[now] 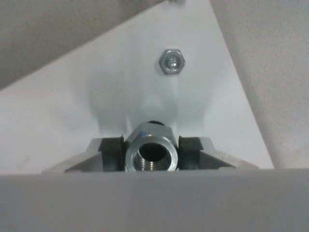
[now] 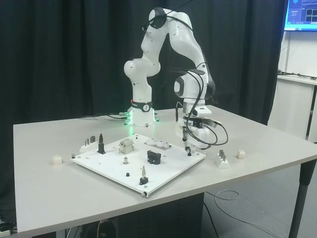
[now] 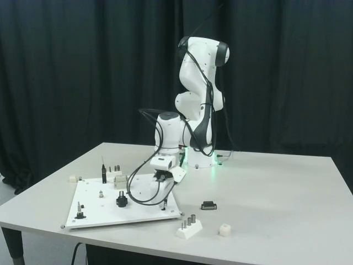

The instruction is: Insert bolt 4.

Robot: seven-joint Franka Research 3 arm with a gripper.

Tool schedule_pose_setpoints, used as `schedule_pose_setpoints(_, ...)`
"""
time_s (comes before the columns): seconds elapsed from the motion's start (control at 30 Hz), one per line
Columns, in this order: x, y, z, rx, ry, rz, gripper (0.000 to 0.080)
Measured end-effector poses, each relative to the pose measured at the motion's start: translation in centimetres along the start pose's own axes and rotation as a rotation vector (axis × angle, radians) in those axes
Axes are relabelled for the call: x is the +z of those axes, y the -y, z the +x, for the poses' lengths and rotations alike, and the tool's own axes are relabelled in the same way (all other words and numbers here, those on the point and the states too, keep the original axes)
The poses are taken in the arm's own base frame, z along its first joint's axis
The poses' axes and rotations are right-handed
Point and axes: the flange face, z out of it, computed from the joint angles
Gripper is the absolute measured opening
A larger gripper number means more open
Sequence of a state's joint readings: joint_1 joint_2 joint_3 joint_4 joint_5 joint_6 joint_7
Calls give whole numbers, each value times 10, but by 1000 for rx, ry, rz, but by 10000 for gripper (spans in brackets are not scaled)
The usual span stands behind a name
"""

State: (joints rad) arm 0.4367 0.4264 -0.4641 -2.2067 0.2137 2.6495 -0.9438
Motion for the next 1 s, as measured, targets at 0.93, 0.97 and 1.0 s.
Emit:
schedule_pose_setpoints(0.93, 1, -6, 4, -18, 23, 27, 239)
schedule_pose_setpoints(0.97, 1, -6, 4, -18, 23, 27, 239)
schedule_pose_setpoints(1.0, 1, -6, 4, -16, 23, 28, 239)
